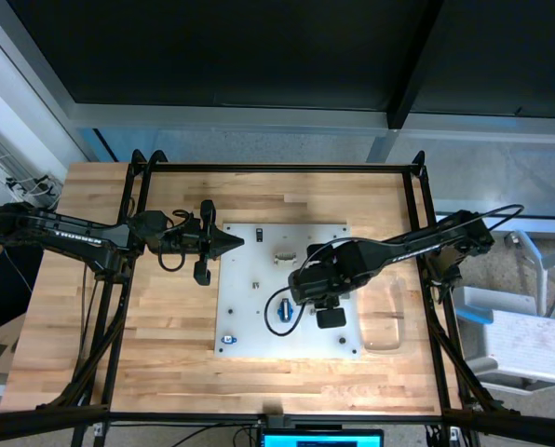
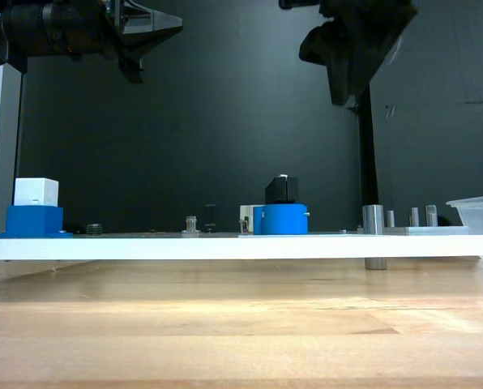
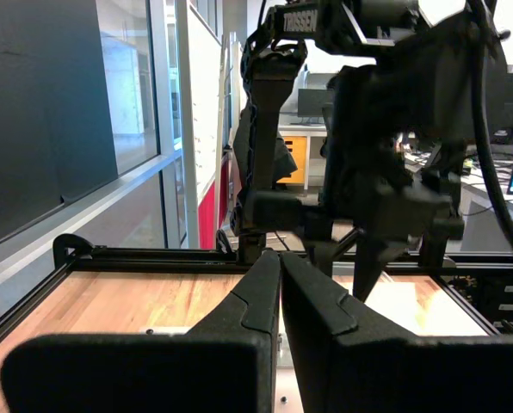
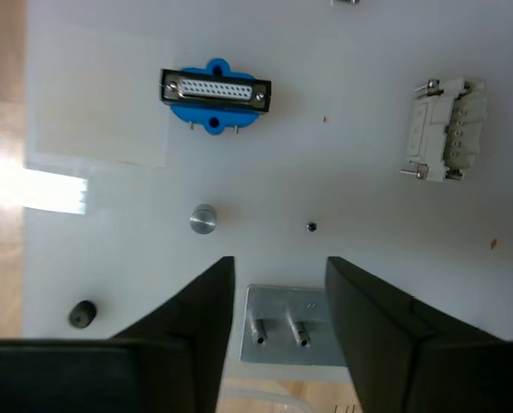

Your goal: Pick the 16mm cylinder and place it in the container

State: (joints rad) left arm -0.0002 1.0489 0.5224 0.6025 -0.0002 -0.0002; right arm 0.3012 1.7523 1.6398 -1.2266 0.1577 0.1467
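The 16mm cylinder (image 4: 203, 218) is a small grey metal peg standing upright on the white board (image 4: 351, 198), alone and apart from the grey block. In the low view the cylinder (image 2: 374, 219) rises near the board's front edge. My right gripper (image 4: 278, 267) hangs open well above the board, over the grey block (image 4: 293, 337), with nothing between its fingers. The high view shows the right gripper (image 1: 326, 312) above the board's right part. The clear container (image 1: 389, 317) lies on the wood just right of the board. My left gripper (image 1: 233, 240) is shut, empty and raised by the board's left edge.
On the white board (image 1: 259, 307) stand a blue D-sub connector (image 4: 215, 93), a beige connector (image 4: 446, 129), a small black stud (image 4: 83, 314) and a blue round upright part (image 2: 284, 219). A blue base with a white cube (image 2: 36, 207) sits at the left.
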